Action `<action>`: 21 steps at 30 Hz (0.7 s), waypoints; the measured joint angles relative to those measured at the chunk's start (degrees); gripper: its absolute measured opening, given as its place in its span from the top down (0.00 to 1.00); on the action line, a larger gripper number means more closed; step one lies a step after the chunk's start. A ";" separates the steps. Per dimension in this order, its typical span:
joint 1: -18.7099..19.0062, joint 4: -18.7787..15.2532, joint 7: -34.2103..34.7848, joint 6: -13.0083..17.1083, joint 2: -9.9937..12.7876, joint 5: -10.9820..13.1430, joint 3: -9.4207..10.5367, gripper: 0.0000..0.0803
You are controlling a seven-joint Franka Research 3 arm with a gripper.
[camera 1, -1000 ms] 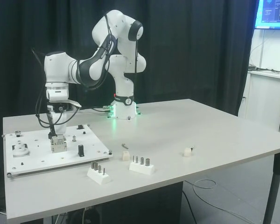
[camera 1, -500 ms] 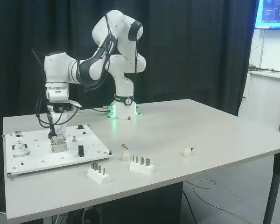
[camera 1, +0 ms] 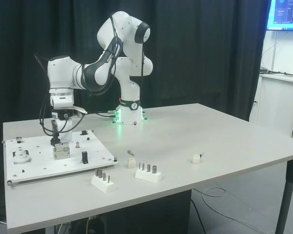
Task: Insert waterproof.
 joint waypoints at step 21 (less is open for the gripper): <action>0.58 0.38 0.67 0.66 0.01 0.63 0.02 0.00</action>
